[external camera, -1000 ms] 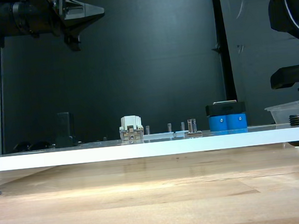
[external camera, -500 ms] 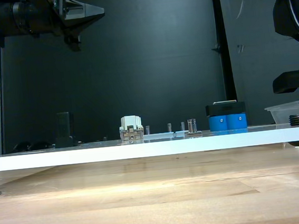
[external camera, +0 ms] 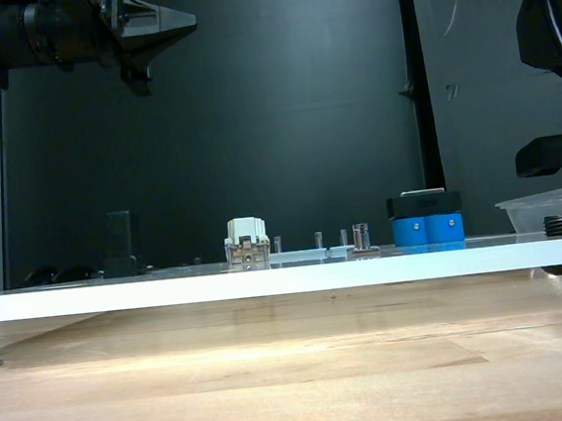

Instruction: Pick the M12 nut and place it on its threads and fasten

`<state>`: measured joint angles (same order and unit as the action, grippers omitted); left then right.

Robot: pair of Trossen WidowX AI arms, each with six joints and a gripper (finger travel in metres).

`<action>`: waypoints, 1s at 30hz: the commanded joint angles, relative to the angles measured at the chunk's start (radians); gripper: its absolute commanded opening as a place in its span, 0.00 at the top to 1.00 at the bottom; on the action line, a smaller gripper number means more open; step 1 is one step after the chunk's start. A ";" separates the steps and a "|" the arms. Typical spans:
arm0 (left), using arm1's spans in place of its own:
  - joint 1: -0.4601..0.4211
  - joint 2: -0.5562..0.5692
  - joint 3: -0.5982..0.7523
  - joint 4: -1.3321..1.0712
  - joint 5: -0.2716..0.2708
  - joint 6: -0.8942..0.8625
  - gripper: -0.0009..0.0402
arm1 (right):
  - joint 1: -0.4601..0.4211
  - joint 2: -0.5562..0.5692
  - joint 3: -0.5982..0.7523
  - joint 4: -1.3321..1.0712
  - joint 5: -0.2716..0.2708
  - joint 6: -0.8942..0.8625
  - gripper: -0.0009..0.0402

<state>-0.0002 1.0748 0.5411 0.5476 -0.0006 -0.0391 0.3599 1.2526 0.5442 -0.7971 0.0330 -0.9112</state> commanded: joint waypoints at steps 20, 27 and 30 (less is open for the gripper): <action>0.000 0.000 0.000 0.000 0.000 0.000 0.98 | 0.001 0.001 0.219 -0.154 0.002 0.014 0.95; 0.000 0.000 0.000 0.000 0.000 0.000 0.98 | 0.021 0.092 0.435 -0.276 0.004 0.013 0.95; 0.000 0.000 0.000 0.000 0.000 0.000 0.98 | 0.037 0.170 0.529 -0.314 0.004 0.013 0.95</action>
